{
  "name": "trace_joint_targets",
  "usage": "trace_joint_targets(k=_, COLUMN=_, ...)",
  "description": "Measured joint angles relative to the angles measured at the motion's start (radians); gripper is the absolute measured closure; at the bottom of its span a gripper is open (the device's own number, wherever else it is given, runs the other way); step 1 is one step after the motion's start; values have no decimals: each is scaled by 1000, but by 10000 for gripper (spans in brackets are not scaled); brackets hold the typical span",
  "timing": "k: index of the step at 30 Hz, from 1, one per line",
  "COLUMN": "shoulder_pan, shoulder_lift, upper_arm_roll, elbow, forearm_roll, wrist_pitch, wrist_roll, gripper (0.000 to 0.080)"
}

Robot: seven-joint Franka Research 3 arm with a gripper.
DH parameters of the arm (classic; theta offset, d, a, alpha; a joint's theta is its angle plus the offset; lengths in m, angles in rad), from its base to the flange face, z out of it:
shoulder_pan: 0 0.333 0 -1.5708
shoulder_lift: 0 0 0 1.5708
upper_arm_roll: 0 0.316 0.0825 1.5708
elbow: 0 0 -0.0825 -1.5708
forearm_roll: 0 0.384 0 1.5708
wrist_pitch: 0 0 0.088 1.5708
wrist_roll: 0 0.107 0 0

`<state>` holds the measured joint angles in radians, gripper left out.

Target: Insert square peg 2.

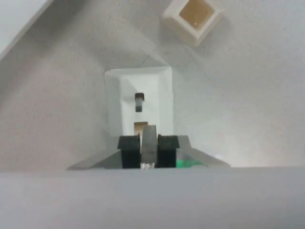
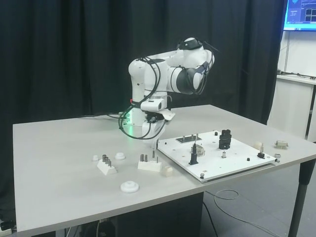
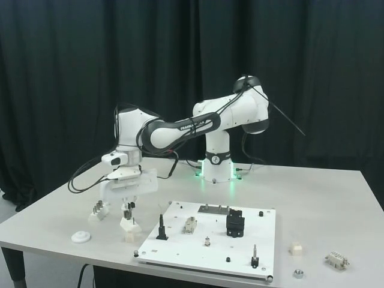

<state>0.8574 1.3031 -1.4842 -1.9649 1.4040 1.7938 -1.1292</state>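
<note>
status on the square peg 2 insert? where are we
Done: the gripper is shut on the square peg and has it raised above the white peg block.

In hand: the peg hangs close over the block, where one peg stands upright and a square hole is open beside it.

Left: carrying the peg to its target hole, pushing it in and letting go. None of that shows yet.

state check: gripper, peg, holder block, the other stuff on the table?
gripper: jaws shut on square peg, above the block
square peg: held upright, off the block
white holder block: on table, one peg standing in it
small open cube: on table, apart from block
white board: flat on table
</note>
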Motion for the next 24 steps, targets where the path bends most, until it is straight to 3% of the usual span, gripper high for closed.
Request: trace_joint_targets(k=24, shoulder_pan=23, shoulder_lift=-1, upper_arm_roll=-32, elbow=0, forearm_roll=-19, wrist_pitch=0, wrist_roll=118, gripper=731)
